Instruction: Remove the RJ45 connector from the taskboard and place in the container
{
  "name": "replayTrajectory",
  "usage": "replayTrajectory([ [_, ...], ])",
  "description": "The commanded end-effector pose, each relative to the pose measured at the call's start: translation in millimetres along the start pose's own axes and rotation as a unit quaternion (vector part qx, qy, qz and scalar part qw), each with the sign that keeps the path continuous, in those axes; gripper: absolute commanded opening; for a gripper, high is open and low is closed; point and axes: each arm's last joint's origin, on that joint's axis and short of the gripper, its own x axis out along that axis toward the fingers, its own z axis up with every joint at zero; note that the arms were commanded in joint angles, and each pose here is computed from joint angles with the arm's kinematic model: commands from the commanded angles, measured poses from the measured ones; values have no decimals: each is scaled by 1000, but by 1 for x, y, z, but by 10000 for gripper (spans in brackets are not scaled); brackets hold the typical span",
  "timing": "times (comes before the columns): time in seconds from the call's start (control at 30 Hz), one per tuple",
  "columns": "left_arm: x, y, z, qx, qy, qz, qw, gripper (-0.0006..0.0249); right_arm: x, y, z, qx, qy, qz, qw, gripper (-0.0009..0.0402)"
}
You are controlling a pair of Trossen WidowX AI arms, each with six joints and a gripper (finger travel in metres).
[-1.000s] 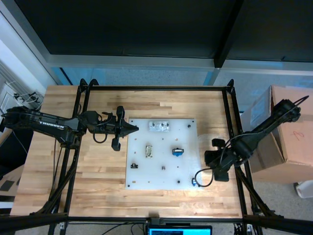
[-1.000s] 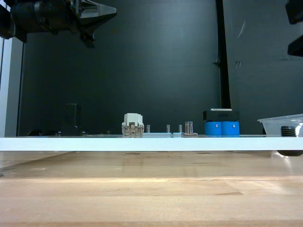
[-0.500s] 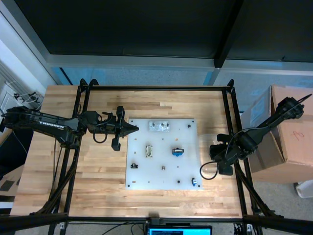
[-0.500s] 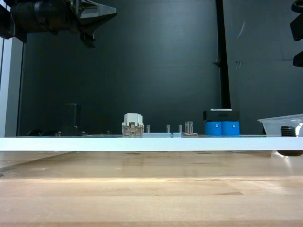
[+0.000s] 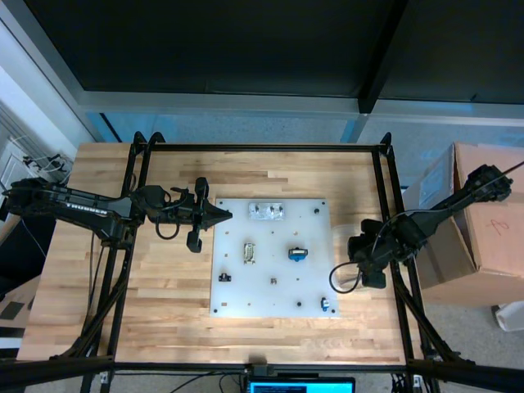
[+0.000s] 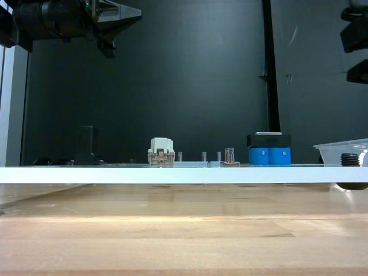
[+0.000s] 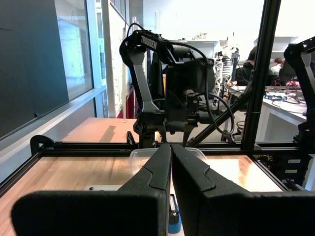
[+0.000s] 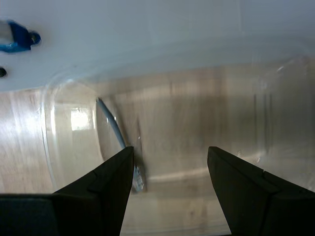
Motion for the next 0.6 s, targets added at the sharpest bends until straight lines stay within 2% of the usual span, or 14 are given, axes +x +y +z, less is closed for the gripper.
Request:
replayTrajectory([
  [0.03,0,0,0,0,0,0,1000,0,-6,-8,12,-3,-21,0,1000,192],
  [0.27,0,0,0,0,0,0,1000,0,-24,-24,50,-28,-146,-2,989,166],
  [0.6,0,0,0,0,0,0,1000,0,-39,-53,89,-48,-310,0,950,128],
])
